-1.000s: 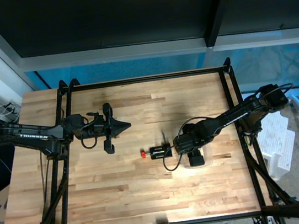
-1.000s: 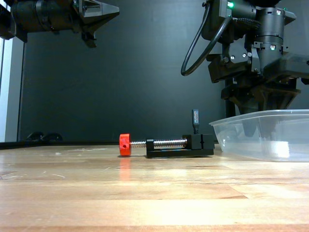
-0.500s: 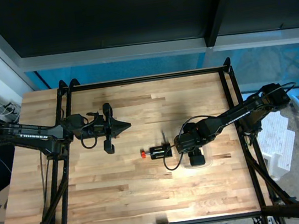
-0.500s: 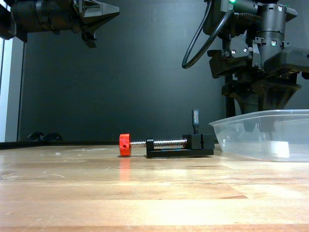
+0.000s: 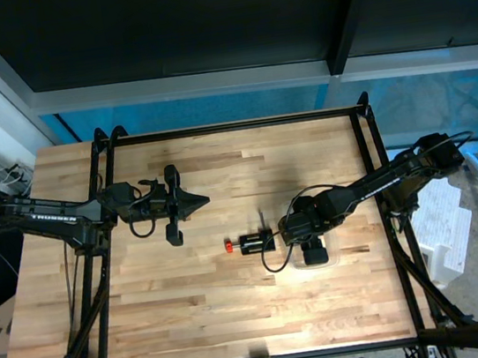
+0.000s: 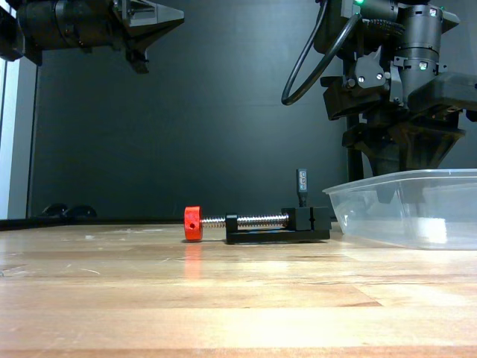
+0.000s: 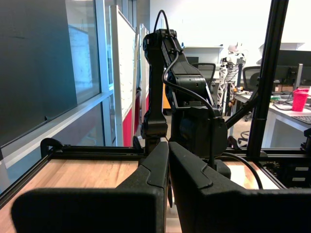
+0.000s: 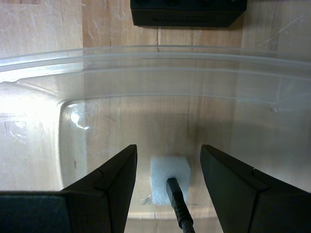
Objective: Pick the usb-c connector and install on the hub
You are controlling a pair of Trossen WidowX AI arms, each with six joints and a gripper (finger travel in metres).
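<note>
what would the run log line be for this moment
phase: pre-grasp | right gripper: open over clear tray, aimed at usb-c connector in white foam | left gripper: shut, parked high | hub: on table beside clear tray

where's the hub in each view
High view: hub at table centre, just left of the clear tray.
Low view: hub on the table, left of the tray.
Left wrist view: not in it; the shut left gripper is parked above the table's left side.
Right wrist view: hub beyond the tray's rim; the open right gripper hangs over the tray.
Shared landmark: the tray.
</note>
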